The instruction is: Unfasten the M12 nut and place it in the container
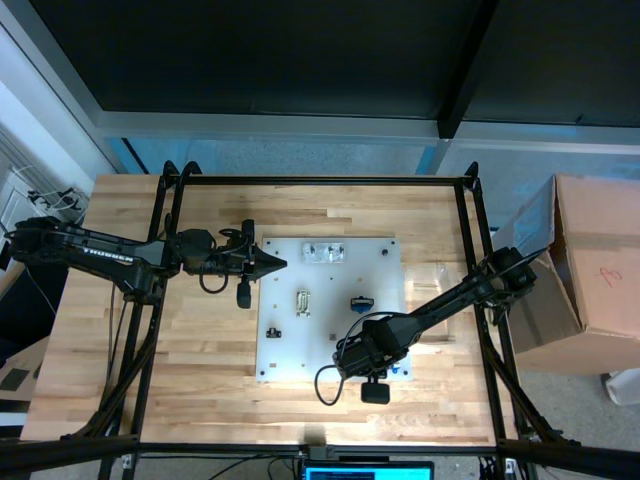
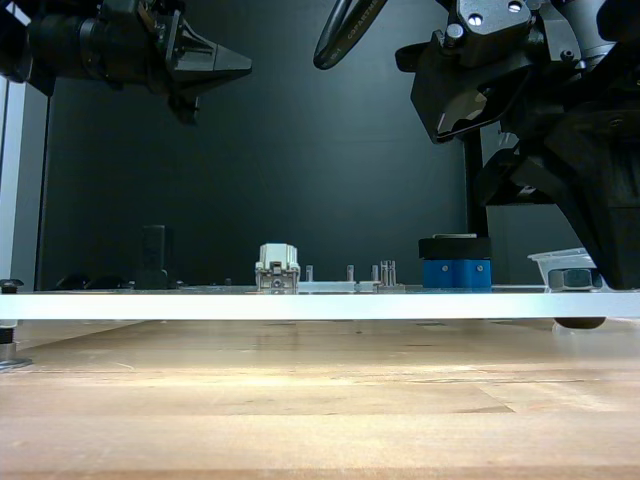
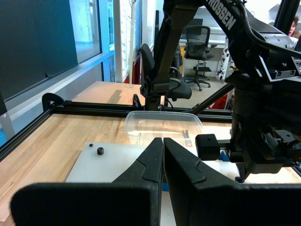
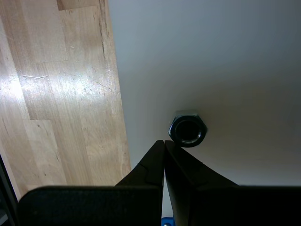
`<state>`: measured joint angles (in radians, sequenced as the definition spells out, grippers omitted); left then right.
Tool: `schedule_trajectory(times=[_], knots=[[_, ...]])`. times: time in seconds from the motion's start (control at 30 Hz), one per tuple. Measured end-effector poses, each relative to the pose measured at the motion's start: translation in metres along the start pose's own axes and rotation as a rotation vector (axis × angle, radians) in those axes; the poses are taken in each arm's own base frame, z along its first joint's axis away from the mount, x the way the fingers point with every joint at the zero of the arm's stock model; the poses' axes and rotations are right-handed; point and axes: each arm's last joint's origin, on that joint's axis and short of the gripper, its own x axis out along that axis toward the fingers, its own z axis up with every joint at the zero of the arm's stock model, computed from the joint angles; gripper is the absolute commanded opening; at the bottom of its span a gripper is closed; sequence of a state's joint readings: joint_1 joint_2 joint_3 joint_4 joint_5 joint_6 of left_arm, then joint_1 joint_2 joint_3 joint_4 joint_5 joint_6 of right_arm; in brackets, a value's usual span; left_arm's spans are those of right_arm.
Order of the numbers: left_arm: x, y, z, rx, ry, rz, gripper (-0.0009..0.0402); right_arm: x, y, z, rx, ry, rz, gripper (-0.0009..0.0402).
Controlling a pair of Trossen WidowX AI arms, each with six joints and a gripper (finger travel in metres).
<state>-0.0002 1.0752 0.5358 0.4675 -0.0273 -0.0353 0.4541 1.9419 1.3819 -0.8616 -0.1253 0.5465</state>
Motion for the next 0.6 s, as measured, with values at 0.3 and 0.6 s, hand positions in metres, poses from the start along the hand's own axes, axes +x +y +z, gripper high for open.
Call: schedule_trajectory(times=[0.3,0.6], knots=[[0.0,0.0,0.0,0.0,0.0,0.0,0.0,-0.003,-0.004,-0.002,0.008,-0.026,-0.096,0.0],[0.0,0.0,0.0,0.0,0.0,0.0,0.0,-0.023,-0.007,-0.007,0.072,-0.082,-0.233,0.0]])
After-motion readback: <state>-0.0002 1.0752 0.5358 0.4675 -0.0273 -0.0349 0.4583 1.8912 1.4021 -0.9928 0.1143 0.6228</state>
